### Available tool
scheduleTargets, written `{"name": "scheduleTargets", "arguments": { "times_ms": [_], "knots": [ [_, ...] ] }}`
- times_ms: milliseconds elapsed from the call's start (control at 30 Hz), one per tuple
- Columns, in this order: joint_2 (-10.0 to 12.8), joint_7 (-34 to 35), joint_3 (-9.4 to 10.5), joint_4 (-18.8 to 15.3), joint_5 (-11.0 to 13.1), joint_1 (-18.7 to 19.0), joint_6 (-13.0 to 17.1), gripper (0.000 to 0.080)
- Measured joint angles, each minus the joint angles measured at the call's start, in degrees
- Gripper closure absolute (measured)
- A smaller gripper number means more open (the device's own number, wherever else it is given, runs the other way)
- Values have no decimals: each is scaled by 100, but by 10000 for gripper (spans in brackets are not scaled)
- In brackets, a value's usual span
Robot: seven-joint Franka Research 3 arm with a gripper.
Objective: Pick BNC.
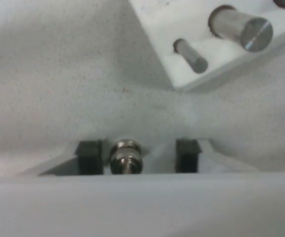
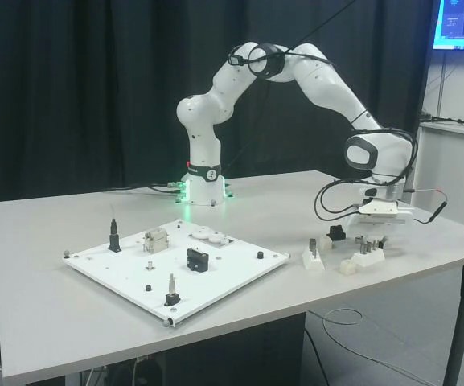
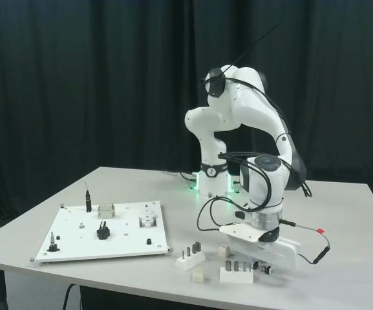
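In the wrist view the BNC connector (image 1: 126, 157), a small grey metal cylinder, stands on the grey table between my two black fingertips (image 1: 89, 157). It sits closer to one fingertip, and a clear gap separates it from the other. My gripper (image 1: 138, 157) is open around it. In the room views the gripper (image 2: 373, 232) is lowered to the table at the right side, beside the small white holders; the connector itself is hidden there.
A white holder block (image 1: 182, 69) with a thick grey peg (image 1: 241, 27) and a thin one (image 1: 191, 55) lies just beyond the connector. More small white holders (image 2: 313, 257) (image 3: 191, 259) stand nearby. A white assembly board (image 2: 215, 277) with fixtures lies on the table's left.
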Motion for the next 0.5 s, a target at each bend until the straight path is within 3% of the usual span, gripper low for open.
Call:
{"name": "scheduleTargets", "arguments": {
  "times_ms": [200, 233, 500],
  "knots": [
    [4, 0, -1, 0, 0, 0, 18, 464],
    [4, 0, -1, 0, 0, 0, 18, 683],
    [-7, -14, 2, 7, 0, 1, 16, 683]
  ]
}}
